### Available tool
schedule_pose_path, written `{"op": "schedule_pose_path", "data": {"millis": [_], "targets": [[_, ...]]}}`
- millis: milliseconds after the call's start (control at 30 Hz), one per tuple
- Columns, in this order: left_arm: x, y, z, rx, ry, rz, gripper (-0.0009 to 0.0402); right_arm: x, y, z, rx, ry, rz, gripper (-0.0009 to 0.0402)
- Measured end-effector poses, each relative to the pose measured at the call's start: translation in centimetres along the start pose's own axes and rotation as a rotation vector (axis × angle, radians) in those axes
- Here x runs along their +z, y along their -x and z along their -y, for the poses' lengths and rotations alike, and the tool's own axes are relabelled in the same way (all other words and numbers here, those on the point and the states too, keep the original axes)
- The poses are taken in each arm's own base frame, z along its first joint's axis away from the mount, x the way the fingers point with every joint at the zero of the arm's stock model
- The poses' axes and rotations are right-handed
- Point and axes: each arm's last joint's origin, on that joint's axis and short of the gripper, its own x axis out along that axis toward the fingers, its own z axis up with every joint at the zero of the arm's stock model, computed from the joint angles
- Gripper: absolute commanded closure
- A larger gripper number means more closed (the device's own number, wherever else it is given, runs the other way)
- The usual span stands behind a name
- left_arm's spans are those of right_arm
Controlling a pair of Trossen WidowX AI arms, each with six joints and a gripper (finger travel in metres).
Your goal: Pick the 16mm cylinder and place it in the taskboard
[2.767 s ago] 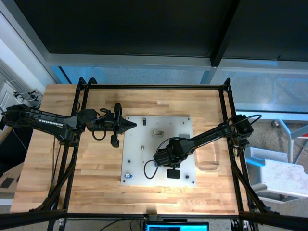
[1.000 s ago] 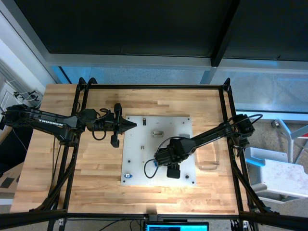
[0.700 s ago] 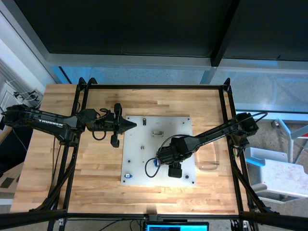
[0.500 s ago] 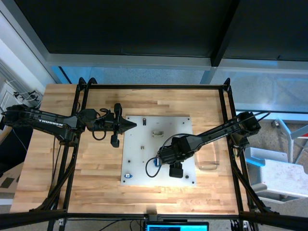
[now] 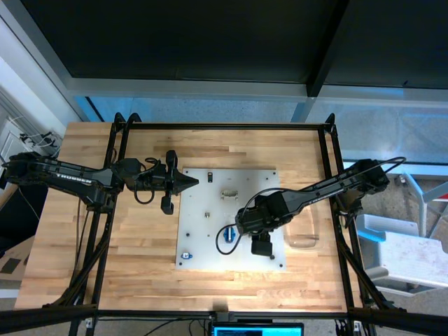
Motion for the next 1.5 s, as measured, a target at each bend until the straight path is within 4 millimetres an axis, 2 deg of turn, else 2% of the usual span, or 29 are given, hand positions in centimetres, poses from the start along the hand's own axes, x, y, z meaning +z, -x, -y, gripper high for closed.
{"op": "schedule_pose_path", "data": {"millis": [167,1500], "targets": [[0.01,0.01,0.00,0.000,0.000,0.000,0.0393,-0.13,0.61,0.08,0.007,0.000,0.016,0.0212],[0.00,0.01,0.00,0.000,0.000,0.000,0.0393,-0.11,0.63,0.08,0.008,-0.001,0.018,0.0212]]}}
